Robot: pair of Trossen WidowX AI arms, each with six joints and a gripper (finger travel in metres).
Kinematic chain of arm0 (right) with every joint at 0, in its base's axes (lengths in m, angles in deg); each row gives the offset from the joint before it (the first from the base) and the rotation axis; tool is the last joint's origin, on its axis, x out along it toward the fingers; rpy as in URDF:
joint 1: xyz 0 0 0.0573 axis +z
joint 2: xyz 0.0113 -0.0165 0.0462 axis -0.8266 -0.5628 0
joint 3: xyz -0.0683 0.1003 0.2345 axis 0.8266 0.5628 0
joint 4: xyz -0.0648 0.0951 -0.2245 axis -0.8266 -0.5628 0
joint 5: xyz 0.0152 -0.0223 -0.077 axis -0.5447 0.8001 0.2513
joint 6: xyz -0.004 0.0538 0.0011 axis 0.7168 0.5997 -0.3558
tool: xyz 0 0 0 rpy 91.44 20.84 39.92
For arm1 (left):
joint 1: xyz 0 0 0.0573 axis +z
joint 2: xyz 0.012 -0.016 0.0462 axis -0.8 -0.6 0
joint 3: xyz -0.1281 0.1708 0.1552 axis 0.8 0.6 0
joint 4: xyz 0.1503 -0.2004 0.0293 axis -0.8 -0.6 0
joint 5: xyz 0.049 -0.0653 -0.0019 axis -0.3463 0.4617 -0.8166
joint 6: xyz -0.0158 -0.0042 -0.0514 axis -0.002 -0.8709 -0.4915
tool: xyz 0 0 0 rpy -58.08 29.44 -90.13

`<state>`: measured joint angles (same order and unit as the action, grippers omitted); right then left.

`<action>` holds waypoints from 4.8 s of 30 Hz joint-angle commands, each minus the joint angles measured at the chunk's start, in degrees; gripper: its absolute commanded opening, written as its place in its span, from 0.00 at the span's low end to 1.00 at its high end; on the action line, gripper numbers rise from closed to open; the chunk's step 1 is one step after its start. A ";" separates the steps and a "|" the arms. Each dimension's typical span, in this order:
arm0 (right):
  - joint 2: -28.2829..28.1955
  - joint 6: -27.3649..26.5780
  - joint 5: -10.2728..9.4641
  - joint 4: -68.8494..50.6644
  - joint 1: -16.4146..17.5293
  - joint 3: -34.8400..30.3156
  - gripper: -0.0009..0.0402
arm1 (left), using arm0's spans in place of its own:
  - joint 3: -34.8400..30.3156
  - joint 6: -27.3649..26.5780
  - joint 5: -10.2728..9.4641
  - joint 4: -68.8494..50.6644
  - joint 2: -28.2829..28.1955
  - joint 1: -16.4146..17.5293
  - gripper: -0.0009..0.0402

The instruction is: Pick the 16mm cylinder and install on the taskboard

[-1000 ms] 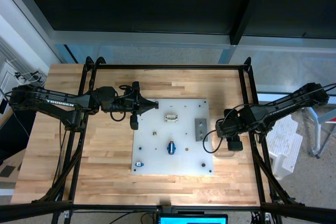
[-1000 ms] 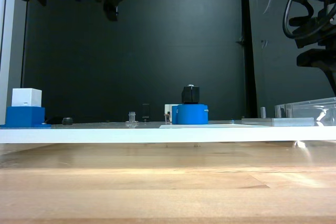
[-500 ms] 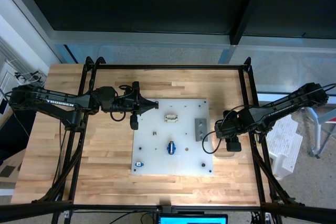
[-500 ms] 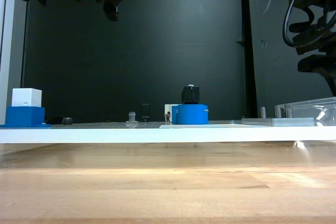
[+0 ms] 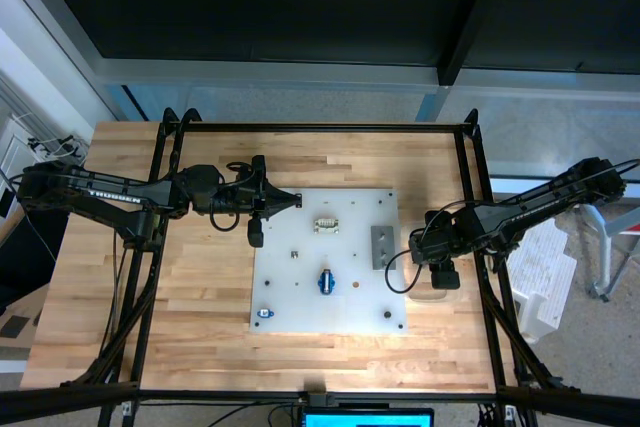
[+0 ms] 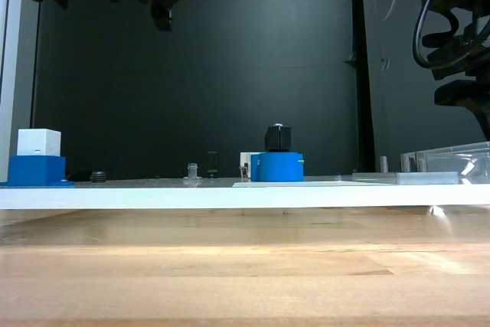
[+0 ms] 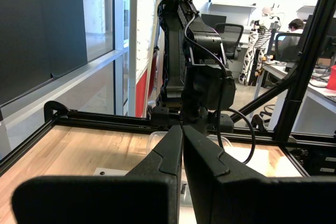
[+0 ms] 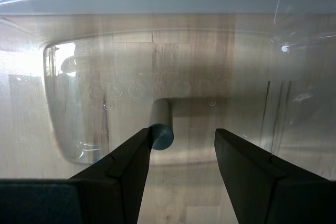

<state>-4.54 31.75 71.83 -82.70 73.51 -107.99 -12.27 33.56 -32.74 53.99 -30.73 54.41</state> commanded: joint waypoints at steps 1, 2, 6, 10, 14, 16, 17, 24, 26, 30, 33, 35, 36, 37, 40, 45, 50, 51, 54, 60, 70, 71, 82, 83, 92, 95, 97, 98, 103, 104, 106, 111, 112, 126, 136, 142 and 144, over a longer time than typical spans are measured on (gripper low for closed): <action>-0.07 -0.02 0.07 -0.04 0.02 0.07 0.43 | 0.00 0.00 0.02 0.02 0.00 0.00 0.02; -0.07 -0.02 0.09 -0.07 0.02 0.07 0.43 | 0.00 0.00 0.02 0.02 0.00 0.00 0.02; -0.07 -0.02 0.07 -0.07 0.04 0.07 0.43 | 0.00 0.00 0.02 0.02 0.00 0.00 0.02; -0.07 -0.02 0.07 -0.04 0.04 0.07 0.43 | 0.00 0.00 0.02 0.02 0.00 0.00 0.02; -0.07 -0.02 0.07 -0.07 0.04 0.09 0.43 | 0.00 0.00 0.02 0.02 0.00 0.00 0.02; -0.07 -0.02 0.09 -0.04 0.04 0.13 0.43 | 0.00 0.00 0.02 0.02 0.00 0.00 0.02; -0.07 -0.02 0.07 0.00 0.07 0.20 0.43 | 0.00 0.00 0.02 0.02 0.00 0.00 0.02; -0.07 -0.02 0.07 0.07 0.13 0.24 0.43 | 0.00 0.00 0.02 0.02 0.00 0.00 0.02; -0.07 -0.02 0.07 0.07 0.15 0.24 0.42 | 0.00 0.00 0.02 0.02 0.00 0.00 0.02; -0.07 -0.04 0.07 0.04 0.15 0.24 0.37 | 0.00 0.00 0.02 0.02 0.00 0.00 0.02; -0.07 -0.04 0.02 0.04 0.17 0.24 0.31 | 0.00 0.00 0.02 0.02 0.00 0.00 0.02; -0.07 -0.04 0.02 0.04 0.20 0.24 0.28 | 0.00 0.00 0.02 0.02 0.00 0.00 0.02; -0.07 -0.04 0.00 0.04 0.20 0.24 0.26 | 0.00 0.00 0.02 0.02 0.00 0.00 0.02; -0.07 -0.04 0.00 0.04 0.22 0.24 0.25 | 0.00 0.00 0.02 0.02 0.00 0.00 0.02; -0.07 -0.04 -0.04 0.04 0.26 0.24 0.21 | 0.00 0.00 0.02 0.02 0.00 0.00 0.02; -0.07 -0.04 -0.02 0.04 0.28 0.24 0.17 | 0.00 0.00 0.02 0.02 0.00 0.00 0.02; -0.07 -0.04 -0.02 0.04 0.31 0.24 0.14 | 0.00 0.00 0.02 0.02 0.00 0.00 0.02; -0.07 -0.04 -0.02 0.07 0.31 0.24 0.13 | 0.00 0.00 0.02 0.02 0.00 0.00 0.02; -0.07 -0.02 -0.02 0.07 0.31 0.24 0.11 | 0.00 0.00 0.02 0.02 0.00 0.00 0.02; -0.07 -0.02 -0.02 0.04 0.31 0.15 0.06 | 0.00 0.00 0.02 0.02 0.00 0.00 0.02; -0.04 -0.02 -0.02 0.04 0.35 0.15 0.03 | 0.00 0.00 0.02 0.02 0.00 0.00 0.02; -0.04 -0.02 -0.02 0.07 0.35 0.15 0.02 | 0.00 0.00 0.02 0.02 0.00 0.00 0.02; 0.24 -0.04 -0.44 -0.26 0.39 -0.74 0.02 | 0.00 0.00 0.02 0.00 0.00 0.00 0.02; 0.33 -0.09 -0.44 -0.35 0.39 -1.05 0.02 | 0.00 0.00 0.02 0.02 0.00 0.00 0.02; 0.35 -0.07 -0.44 -1.97 0.39 -2.82 0.02 | 0.00 0.00 0.02 0.02 0.00 0.00 0.02; 0.79 -0.07 -0.44 -2.86 0.39 -3.69 0.02 | 0.00 0.00 0.02 0.02 0.00 0.00 0.02; 0.98 -0.07 -0.44 -4.09 0.39 -4.76 0.02 | 0.00 0.00 0.02 0.02 0.00 0.00 0.02; 1.11 -0.07 -0.44 -4.72 0.39 -5.35 0.02 | 0.00 0.00 0.02 0.02 0.00 0.00 0.02; 1.73 -0.07 -0.44 -7.93 0.39 -8.52 0.02 | 0.00 0.00 0.02 0.02 0.00 0.00 0.02; 1.95 -0.07 -0.44 -8.48 0.37 -9.01 0.02 | 0.00 0.00 0.02 0.02 0.00 0.00 0.02; 1.99 -0.07 -0.44 -9.68 0.39 -10.05 0.02 | 0.00 0.00 0.02 0.00 0.00 0.00 0.02; 2.56 -0.07 -0.44 -11.28 0.39 -11.58 0.02 | 0.00 0.00 0.02 0.00 0.00 0.00 0.02; 2.91 -0.04 -0.44 -11.30 0.39 -11.69 0.02 | 0.00 0.00 0.02 0.02 0.00 0.00 0.02; 4.09 -0.04 -0.39 -12.66 0.39 -12.70 0.02 | 0.00 0.00 0.02 0.02 0.00 0.00 0.02; 4.09 -0.04 -0.39 -12.66 0.39 -12.70 0.02 | 0.00 0.00 0.02 0.02 0.00 0.00 0.02; 4.09 -0.04 -0.39 -12.63 0.39 -12.70 0.02 | 0.00 0.00 0.02 0.02 0.00 0.00 0.02; 4.09 -0.04 -0.39 -12.63 0.39 -12.70 0.02 | 0.00 0.00 0.02 0.02 0.00 0.00 0.02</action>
<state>-0.45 31.68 71.42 -95.36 73.88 -120.69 -12.24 33.56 -32.74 53.99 -30.71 54.41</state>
